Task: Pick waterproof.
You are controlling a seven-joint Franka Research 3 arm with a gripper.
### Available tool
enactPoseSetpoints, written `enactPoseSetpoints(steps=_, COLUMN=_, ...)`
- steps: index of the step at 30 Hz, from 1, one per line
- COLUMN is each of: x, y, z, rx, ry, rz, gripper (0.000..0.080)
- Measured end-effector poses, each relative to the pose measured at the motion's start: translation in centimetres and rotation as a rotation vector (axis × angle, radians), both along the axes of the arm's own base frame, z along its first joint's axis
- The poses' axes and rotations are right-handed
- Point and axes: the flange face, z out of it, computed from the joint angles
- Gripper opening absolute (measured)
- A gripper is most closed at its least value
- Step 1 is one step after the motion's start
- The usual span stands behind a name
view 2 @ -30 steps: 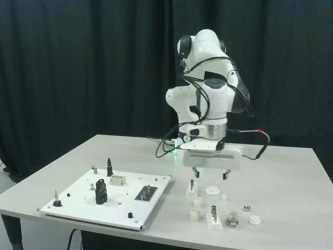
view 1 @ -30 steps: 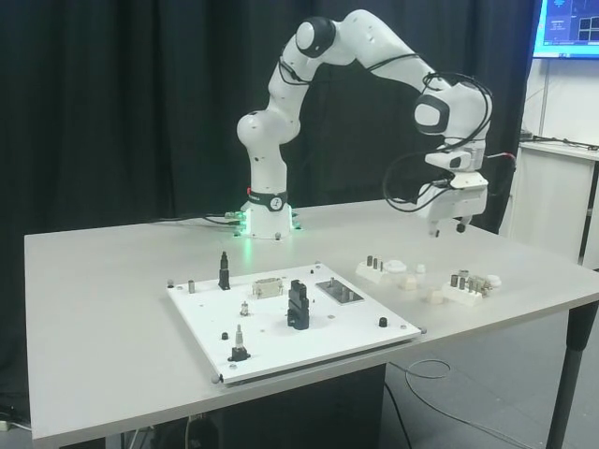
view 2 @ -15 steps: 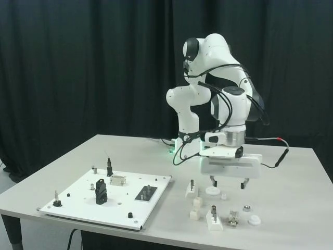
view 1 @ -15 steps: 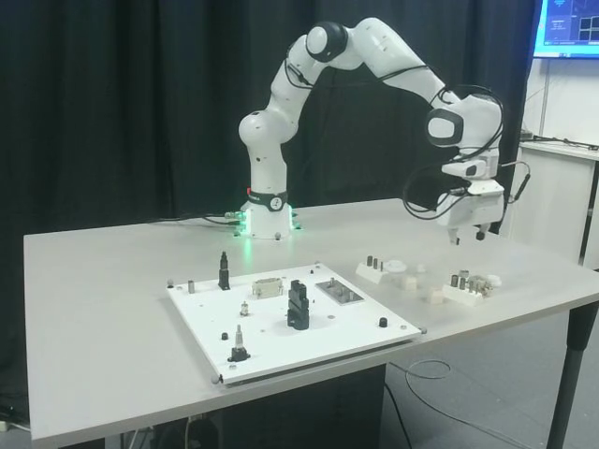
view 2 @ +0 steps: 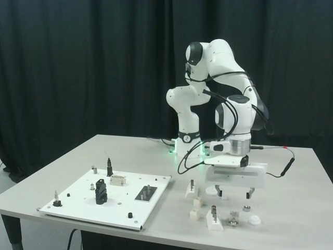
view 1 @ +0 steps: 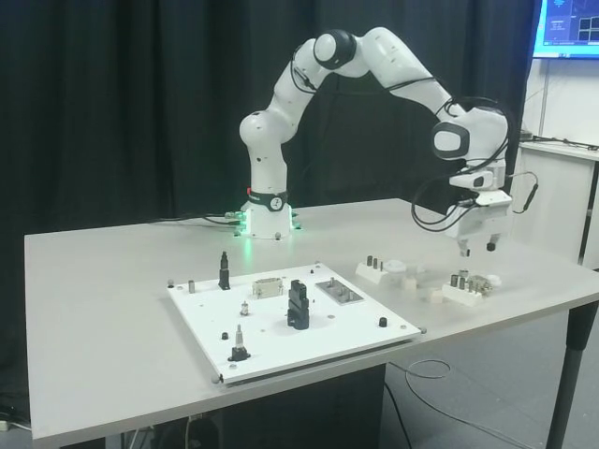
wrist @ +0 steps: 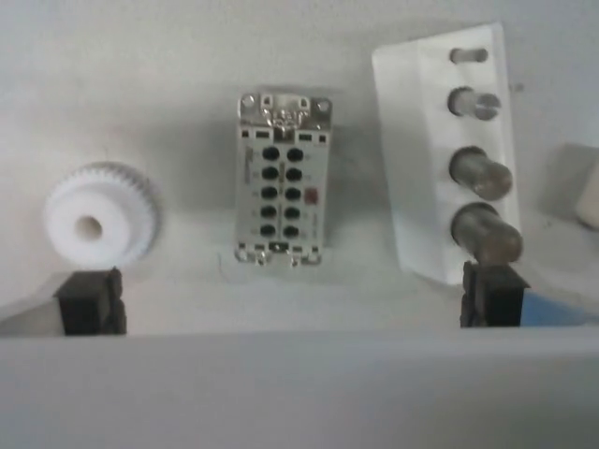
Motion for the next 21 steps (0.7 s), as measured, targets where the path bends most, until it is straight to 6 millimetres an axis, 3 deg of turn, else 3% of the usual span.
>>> enactPoseSetpoints(steps=21, x=0.9, y=0.9, z=-2.7, rx=0.007, ry=0.033, rz=-0.020, gripper=0.0800)
